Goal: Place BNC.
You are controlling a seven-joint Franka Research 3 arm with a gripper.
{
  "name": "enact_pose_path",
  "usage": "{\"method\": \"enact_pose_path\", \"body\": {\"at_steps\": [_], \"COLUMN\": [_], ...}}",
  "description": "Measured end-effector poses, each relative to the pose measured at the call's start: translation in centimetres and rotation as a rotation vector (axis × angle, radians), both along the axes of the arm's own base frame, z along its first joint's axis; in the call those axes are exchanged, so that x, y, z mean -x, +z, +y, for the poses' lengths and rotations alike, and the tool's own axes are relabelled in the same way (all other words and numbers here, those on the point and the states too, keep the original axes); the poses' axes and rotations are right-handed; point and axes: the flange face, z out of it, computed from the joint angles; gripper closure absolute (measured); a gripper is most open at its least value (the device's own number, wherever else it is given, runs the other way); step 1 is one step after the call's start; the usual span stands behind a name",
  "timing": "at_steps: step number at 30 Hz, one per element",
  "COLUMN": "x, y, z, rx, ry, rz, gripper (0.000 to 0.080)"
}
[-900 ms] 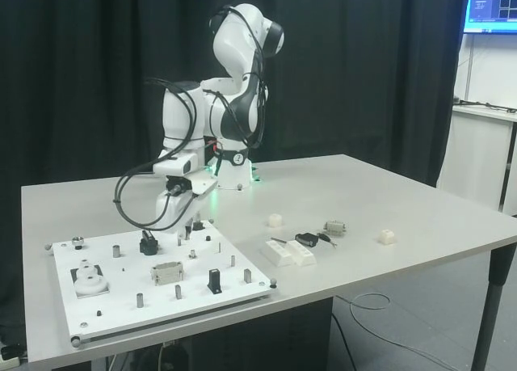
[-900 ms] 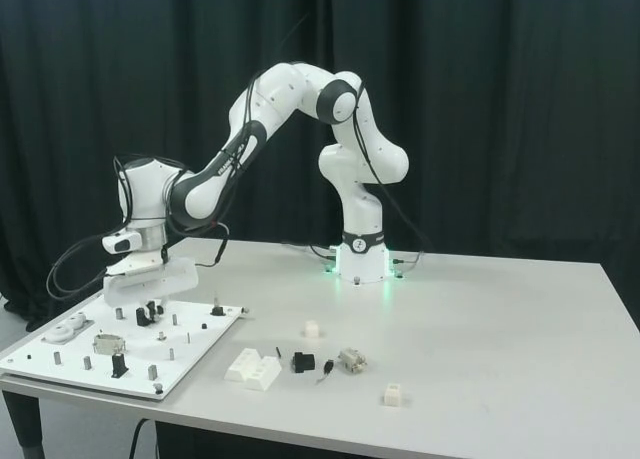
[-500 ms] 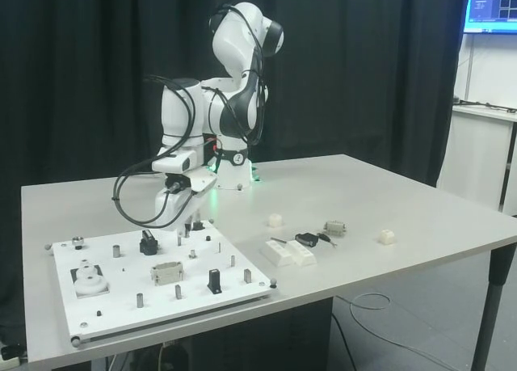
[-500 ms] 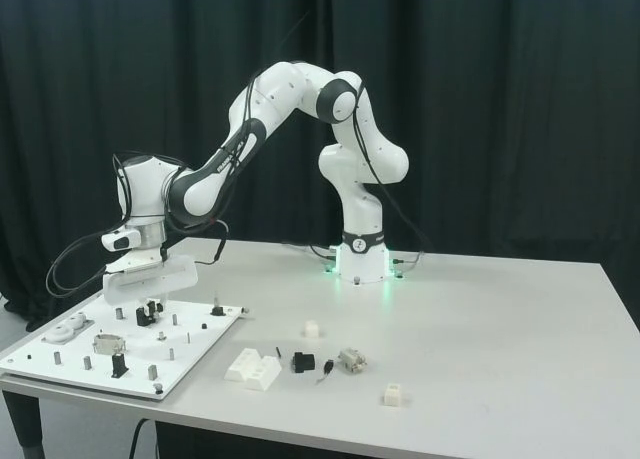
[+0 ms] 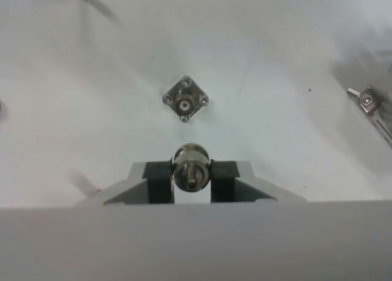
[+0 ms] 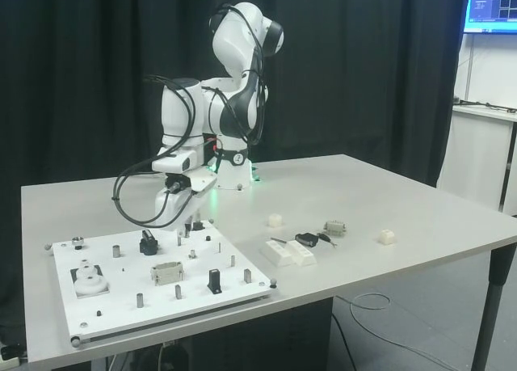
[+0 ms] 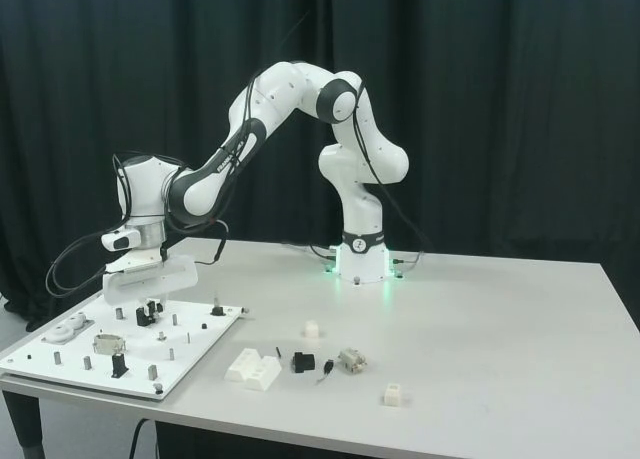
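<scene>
In the wrist view my gripper [image 5: 192,176] is shut on a grey metal BNC plug [image 5: 191,163], its barrel clamped between both black fingers [image 5: 158,182]. A short way above the white assembly board [image 5: 275,60] it hangs, close to a square four-screw BNC socket [image 5: 185,101] but not over its middle. The first room view shows the gripper [image 6: 195,220] at the back right part of the board [image 6: 242,294]. In the second room view the gripper [image 7: 151,304] is over the board's [image 7: 195,354] far side.
The board carries upright pegs, a black block [image 6: 148,243], a black clip [image 6: 215,281], a grey connector housing [image 6: 165,272] and white gears [image 6: 89,283]. Beside it lie white blocks [image 6: 289,252], a black connector [image 6: 307,240], a grey connector [image 6: 334,227] and two small white cubes [image 6: 275,220].
The arm's wrist has risen slightly and shifted a little over the board since the earliest frames; between half a second ago and now it is nearly still.
</scene>
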Motion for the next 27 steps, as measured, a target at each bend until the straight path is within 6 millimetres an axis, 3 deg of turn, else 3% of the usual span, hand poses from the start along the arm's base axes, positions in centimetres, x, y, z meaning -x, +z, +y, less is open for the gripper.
{"method": "enact_pose_path", "body": {"at_steps": [12, 19, 27], "x": [-1.0, -2.4, -4.5], "y": [0.1, 0.7, 1.6], "z": [2.1, 5.6, 11.1], "rx": [-0.055, -0.117, -0.166], "ry": [-0.041, -0.075, -0.125], "rz": [-0.009, 0.001, 0.021], "gripper": [0.0678, 0.0678, 0.0678]}}
